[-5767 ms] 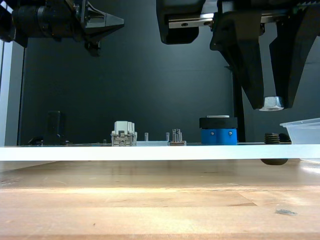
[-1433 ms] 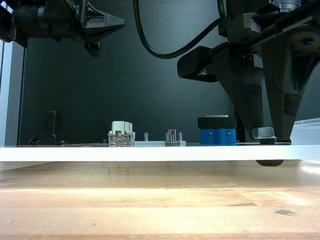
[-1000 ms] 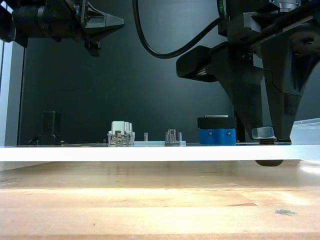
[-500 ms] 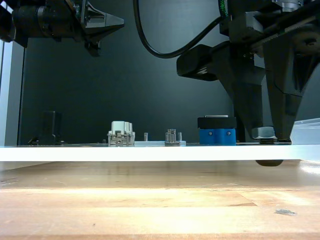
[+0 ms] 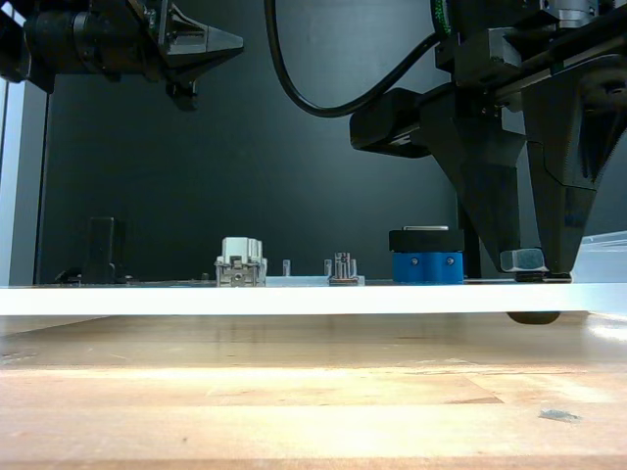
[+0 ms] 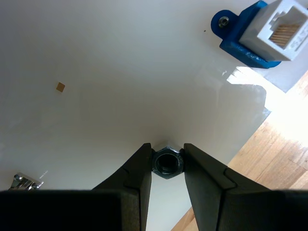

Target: Pick the M12 fastener and fasten on the M12 threads

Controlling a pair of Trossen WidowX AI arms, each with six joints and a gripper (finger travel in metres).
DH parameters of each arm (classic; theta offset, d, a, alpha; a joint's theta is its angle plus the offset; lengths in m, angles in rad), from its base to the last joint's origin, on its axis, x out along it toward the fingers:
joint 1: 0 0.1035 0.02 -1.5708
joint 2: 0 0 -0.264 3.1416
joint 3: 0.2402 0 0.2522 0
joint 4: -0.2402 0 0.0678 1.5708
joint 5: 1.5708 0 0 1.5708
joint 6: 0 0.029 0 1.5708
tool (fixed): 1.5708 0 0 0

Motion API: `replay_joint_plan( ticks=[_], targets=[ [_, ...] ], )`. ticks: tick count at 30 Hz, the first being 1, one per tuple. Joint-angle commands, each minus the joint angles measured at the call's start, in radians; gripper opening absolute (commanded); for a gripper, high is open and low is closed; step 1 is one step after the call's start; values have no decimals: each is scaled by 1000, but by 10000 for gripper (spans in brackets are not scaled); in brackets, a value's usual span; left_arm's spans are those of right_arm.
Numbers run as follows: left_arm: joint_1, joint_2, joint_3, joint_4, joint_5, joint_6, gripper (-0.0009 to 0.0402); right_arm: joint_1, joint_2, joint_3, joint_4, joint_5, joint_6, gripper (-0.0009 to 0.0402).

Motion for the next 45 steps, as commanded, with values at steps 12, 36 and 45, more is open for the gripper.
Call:
replay_joint_plan(
  ticks=[12, 36, 45],
  targets=[
    [0, 0, 0, 0, 0, 0, 0, 2, -43, 1, 5, -13, 21, 109],
    [0, 0, 0, 0, 0, 0, 0, 8, -151, 1, -7, -6, -935, 165],
    [0, 0, 0, 0, 0, 0, 0, 10, -139, 1, -7, -5, -1669, 165]
  ],
)
